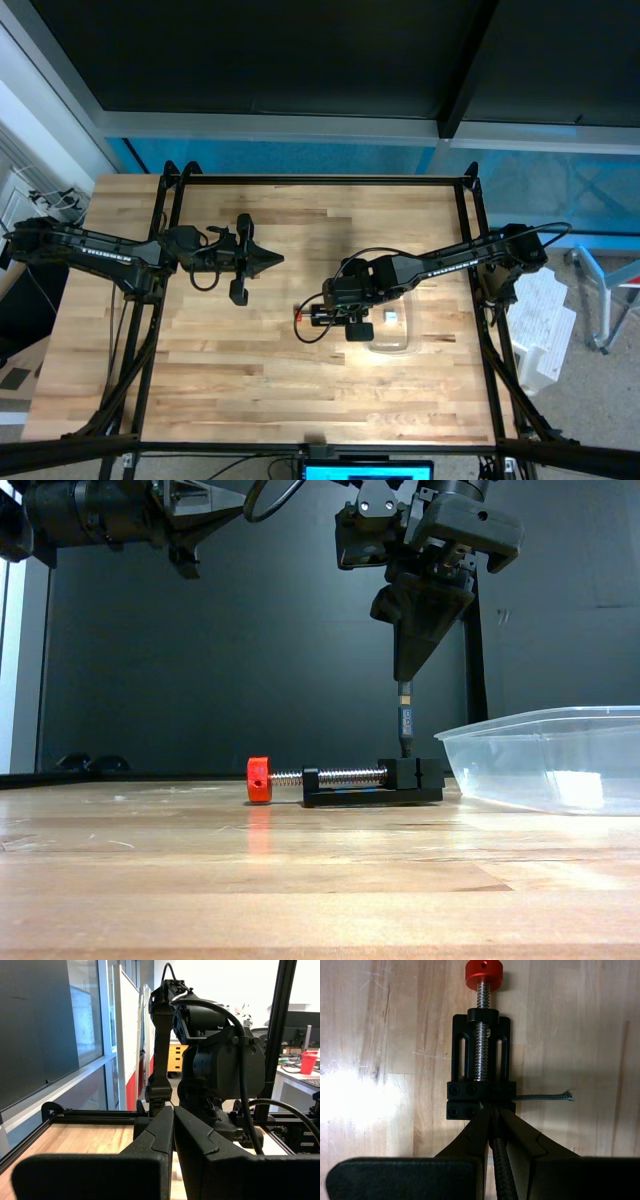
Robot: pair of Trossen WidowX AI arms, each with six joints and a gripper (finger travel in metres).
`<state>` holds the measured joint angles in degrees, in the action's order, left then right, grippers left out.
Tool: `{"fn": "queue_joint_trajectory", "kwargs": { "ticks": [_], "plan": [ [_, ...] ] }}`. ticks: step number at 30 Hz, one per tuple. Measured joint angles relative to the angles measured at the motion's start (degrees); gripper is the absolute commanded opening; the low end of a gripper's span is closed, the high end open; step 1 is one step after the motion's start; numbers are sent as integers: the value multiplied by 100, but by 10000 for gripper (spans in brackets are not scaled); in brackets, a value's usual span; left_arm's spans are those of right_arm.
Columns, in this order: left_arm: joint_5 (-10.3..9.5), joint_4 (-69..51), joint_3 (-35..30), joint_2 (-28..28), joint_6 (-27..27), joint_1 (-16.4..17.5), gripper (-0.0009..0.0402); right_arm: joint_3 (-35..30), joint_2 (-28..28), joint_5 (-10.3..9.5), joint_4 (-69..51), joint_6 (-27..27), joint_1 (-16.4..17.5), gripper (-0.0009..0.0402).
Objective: Pick the usb-c connector and install on the hub
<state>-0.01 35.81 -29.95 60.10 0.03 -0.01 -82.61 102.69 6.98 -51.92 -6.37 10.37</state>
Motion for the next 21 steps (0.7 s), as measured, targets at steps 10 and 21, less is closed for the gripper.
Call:
{"fn": "queue_joint_trajectory", "kwargs": {
  "ticks": [10,21],
  "plan": [
    [0,0,0,0,-2,0,0,0,0,-13,-4,-96,0,0],
    [0,0,0,0,-2,0,0,2,-4,-57,13,-149,-2,0]
  ]
}}
